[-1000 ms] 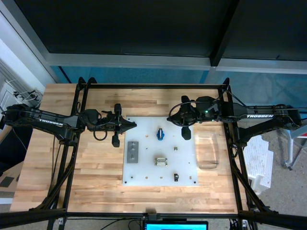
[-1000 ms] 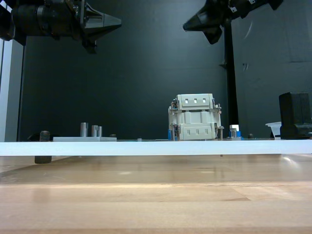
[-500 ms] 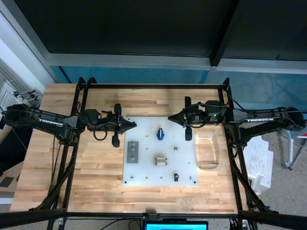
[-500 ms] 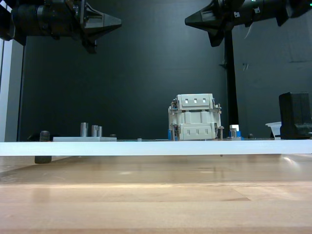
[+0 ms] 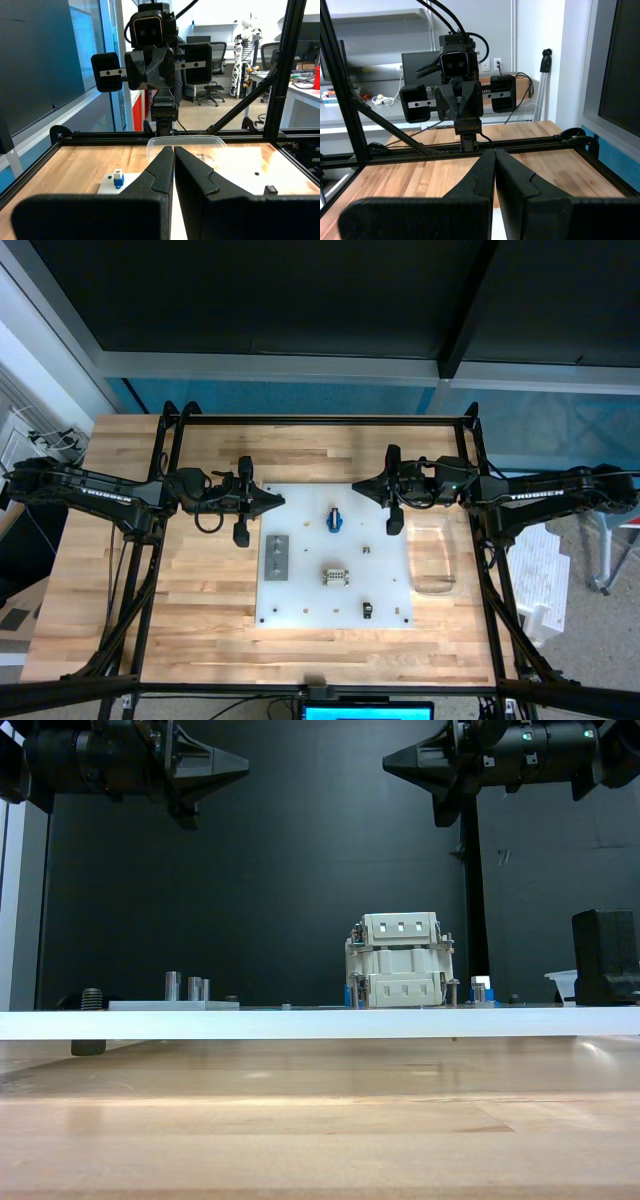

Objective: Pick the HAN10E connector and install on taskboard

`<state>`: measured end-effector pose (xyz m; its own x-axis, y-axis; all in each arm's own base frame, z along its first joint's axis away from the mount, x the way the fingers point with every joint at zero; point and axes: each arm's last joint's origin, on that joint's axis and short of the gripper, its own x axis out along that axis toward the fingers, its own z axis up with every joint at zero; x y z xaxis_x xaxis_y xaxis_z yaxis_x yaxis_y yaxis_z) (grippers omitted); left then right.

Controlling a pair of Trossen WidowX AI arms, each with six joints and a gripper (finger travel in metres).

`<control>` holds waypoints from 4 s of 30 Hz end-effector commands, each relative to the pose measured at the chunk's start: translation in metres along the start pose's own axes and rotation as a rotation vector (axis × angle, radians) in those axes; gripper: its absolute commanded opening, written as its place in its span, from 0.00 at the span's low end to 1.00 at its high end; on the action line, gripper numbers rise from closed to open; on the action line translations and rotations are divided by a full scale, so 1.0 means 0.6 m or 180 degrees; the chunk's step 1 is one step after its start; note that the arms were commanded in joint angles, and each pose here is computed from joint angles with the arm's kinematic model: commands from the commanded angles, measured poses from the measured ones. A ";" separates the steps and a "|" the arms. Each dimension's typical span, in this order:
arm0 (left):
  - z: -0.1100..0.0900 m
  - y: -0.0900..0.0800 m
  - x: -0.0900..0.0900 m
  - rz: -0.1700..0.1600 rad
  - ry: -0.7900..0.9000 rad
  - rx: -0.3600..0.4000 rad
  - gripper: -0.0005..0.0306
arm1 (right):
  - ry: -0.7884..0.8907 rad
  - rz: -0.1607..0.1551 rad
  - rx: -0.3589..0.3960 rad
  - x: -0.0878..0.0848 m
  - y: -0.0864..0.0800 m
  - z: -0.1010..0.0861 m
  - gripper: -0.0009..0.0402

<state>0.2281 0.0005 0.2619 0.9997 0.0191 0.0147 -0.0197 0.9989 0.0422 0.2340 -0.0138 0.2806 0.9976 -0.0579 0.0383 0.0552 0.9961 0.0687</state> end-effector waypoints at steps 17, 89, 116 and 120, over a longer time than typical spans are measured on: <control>0.000 0.000 0.000 0.0000 0.0000 0.0001 0.02 | 0.0053 0.0043 0.0007 -0.009 0.003 -0.031 0.02; 0.000 0.000 0.000 0.0000 0.0000 0.0001 0.02 | 0.0125 0.0116 -0.0007 -0.003 0.014 -0.019 0.02; 0.000 0.000 0.000 -0.0001 0.0000 0.0001 0.02 | 0.0126 0.0116 -0.0007 -0.003 0.014 -0.020 0.02; 0.000 0.000 0.000 0.0000 0.0000 0.0001 0.02 | 0.0126 0.0117 -0.0007 -0.003 0.014 -0.020 0.02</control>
<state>0.2281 0.0005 0.2619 0.9997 0.0191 0.0147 -0.0197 0.9989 0.0426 0.2331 -0.0046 0.2693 0.9998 -0.0191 0.0010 0.0190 0.9977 0.0654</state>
